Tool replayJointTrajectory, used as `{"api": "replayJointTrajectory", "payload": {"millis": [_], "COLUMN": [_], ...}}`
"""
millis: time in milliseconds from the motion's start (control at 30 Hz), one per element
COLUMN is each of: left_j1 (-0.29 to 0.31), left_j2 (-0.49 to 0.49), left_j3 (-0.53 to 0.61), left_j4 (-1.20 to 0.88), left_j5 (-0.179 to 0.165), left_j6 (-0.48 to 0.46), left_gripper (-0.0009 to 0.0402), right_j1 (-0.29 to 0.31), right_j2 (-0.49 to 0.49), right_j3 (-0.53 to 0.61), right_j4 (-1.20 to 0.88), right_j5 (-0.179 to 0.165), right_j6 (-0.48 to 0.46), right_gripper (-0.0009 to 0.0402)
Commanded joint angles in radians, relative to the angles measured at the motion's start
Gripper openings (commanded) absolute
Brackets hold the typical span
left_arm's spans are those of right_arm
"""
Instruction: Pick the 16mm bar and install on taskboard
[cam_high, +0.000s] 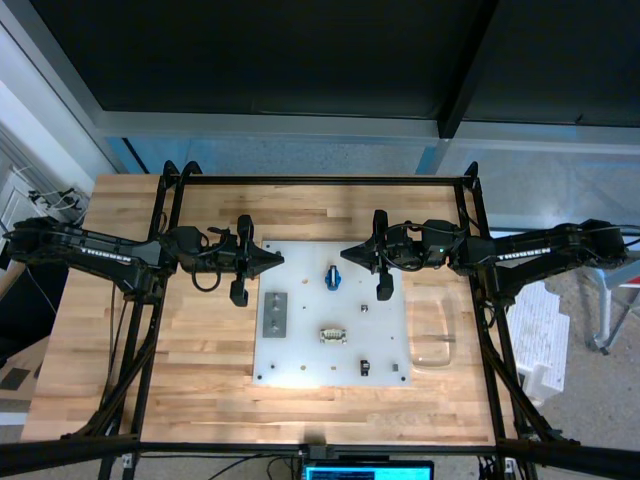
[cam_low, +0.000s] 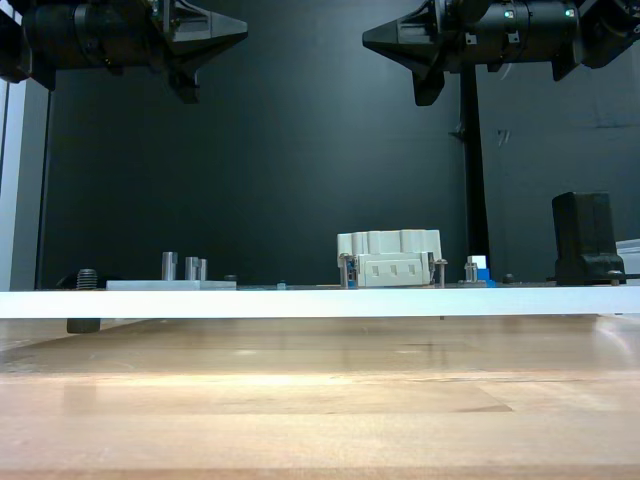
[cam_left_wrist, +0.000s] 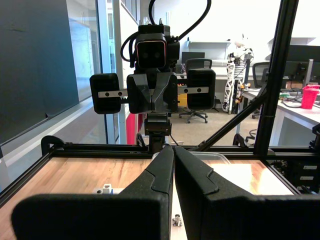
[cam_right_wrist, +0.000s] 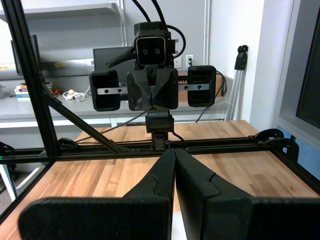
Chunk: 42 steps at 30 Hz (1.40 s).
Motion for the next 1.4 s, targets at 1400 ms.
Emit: {"api": "replayJointTrajectory", "payload": {"millis": [1400], "left_j1": [0.000], "left_j2": [0.000], "left_j3": [0.000], "left_j4": [0.000], "left_j5": [0.000], "left_j6": [0.000], "left_gripper": [0.0000], "right_j1": [0.000], "right_j2": [0.001], "right_j3": [0.001], "right_j4": [-0.049], "right_j5": [-0.001], "right_j6": [-0.001], "right_gripper": [0.0000]}}
